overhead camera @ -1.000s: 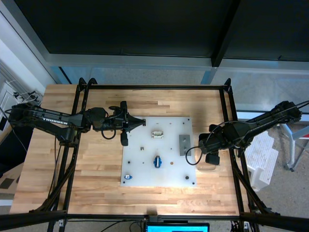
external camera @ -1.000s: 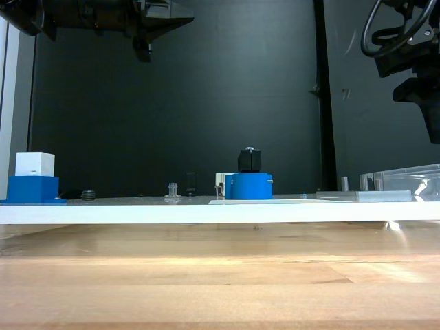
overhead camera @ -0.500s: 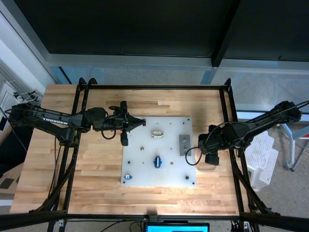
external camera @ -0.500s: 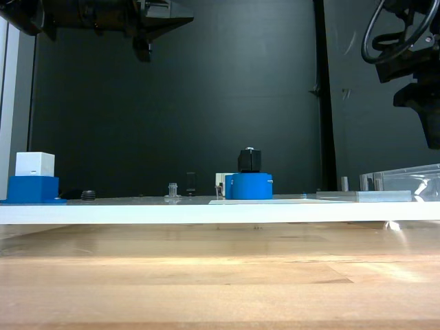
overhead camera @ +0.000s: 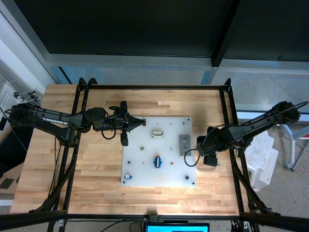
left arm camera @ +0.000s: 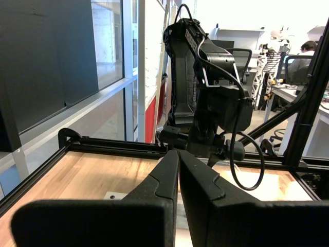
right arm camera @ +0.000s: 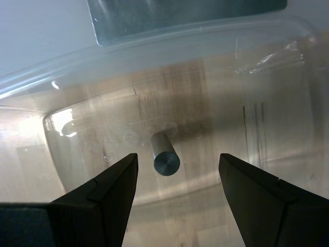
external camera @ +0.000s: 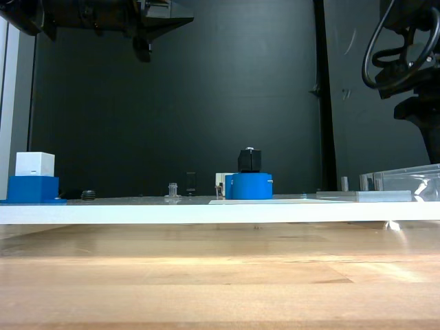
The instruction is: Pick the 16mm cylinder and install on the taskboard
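Grey cylinder [right arm camera: 164, 153] under right end effector [right arm camera: 178, 157]; left end effector [left arm camera: 178, 152]: taskboard [overhead camera: 145, 166].

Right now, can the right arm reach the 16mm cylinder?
Probably yes: the right gripper hangs open over the clear tray, the 16mm cylinder lying bare between its fingers. Left gripper, shut, is parked over the taskboard's far-left corner.

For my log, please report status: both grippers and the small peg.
Right gripper open, above peg in clear tray. Left gripper shut, parked over board's left side. Nothing blocks the peg.
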